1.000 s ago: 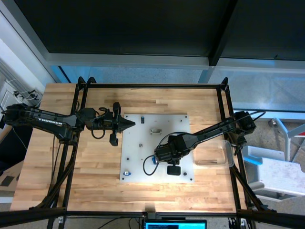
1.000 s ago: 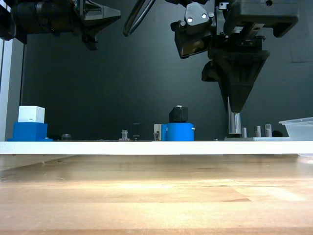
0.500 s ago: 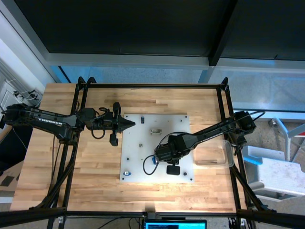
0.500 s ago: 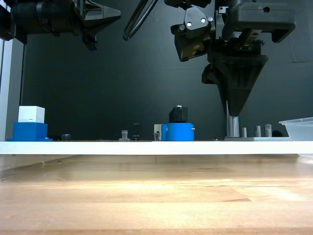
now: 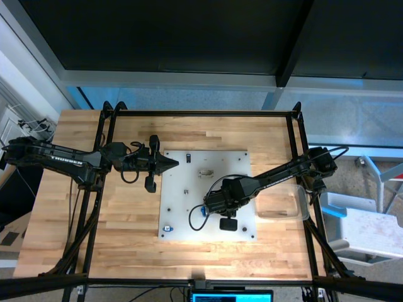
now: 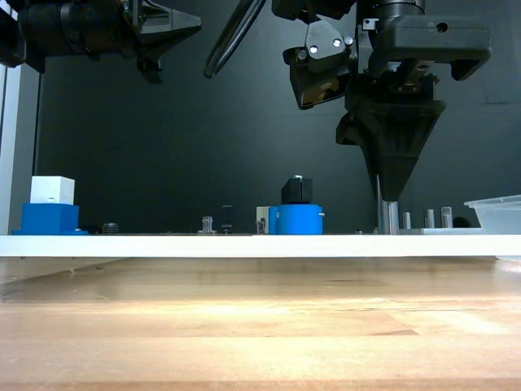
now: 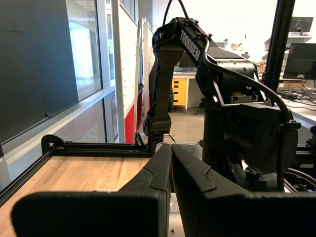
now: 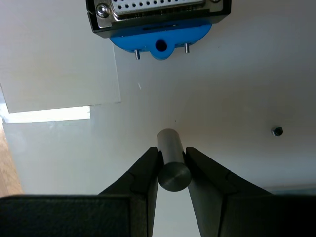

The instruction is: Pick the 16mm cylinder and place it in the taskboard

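Right claw point(image 6: 387, 194) clamped on 16mm cylinder point(image 6: 388, 217), held upright right of centre in low view, lower end at taskboard point(image 5: 182, 214). Probably stiff, heavy-ish, slippery steel; best gripped mid-shaft. Left claw point(image 6: 194, 28) pinched closed, upper left.

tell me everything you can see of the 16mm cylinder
The 16mm cylinder is a smooth grey metal peg with a flat round end, standing upright. The right gripper is shut on its upper part, a finger touching each side. Its lower end reaches the white taskboard near the blue connector mount; whether it sits in a hole is hidden. The left gripper, shut, hangs away over the board's left edge.
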Controlling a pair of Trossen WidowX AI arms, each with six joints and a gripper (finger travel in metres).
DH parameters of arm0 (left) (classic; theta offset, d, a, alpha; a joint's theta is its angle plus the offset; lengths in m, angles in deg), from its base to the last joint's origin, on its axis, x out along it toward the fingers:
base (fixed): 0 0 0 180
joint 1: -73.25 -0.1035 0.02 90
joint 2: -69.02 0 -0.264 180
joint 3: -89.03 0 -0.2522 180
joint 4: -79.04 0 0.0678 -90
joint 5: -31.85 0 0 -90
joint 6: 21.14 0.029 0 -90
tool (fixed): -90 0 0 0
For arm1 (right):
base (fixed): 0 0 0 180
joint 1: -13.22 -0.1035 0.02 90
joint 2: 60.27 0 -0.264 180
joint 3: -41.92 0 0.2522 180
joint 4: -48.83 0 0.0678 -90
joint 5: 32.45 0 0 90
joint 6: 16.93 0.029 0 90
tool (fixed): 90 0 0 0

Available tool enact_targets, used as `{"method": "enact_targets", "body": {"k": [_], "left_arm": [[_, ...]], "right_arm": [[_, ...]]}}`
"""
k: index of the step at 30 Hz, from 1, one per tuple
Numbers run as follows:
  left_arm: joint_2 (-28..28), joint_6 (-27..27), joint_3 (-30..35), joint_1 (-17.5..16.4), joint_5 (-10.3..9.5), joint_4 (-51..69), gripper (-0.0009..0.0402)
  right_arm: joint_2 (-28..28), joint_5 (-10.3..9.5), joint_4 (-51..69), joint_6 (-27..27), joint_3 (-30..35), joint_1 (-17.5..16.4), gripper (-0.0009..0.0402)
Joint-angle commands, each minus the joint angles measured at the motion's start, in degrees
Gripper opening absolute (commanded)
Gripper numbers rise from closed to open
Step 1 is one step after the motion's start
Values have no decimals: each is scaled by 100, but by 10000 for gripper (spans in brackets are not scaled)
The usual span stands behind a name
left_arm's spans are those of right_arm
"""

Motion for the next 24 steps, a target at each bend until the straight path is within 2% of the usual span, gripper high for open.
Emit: {"method": "enact_targets", "body": {"k": [1, 24], "left_arm": [[2, 2, 2, -2, 0, 0, 0], [2, 2, 2, -2, 0, 0, 0]], "right_arm": [[-2, 0, -39, 7, -17, -2, 28], [-2, -2, -448, 48, -334, -2, 28]]}}
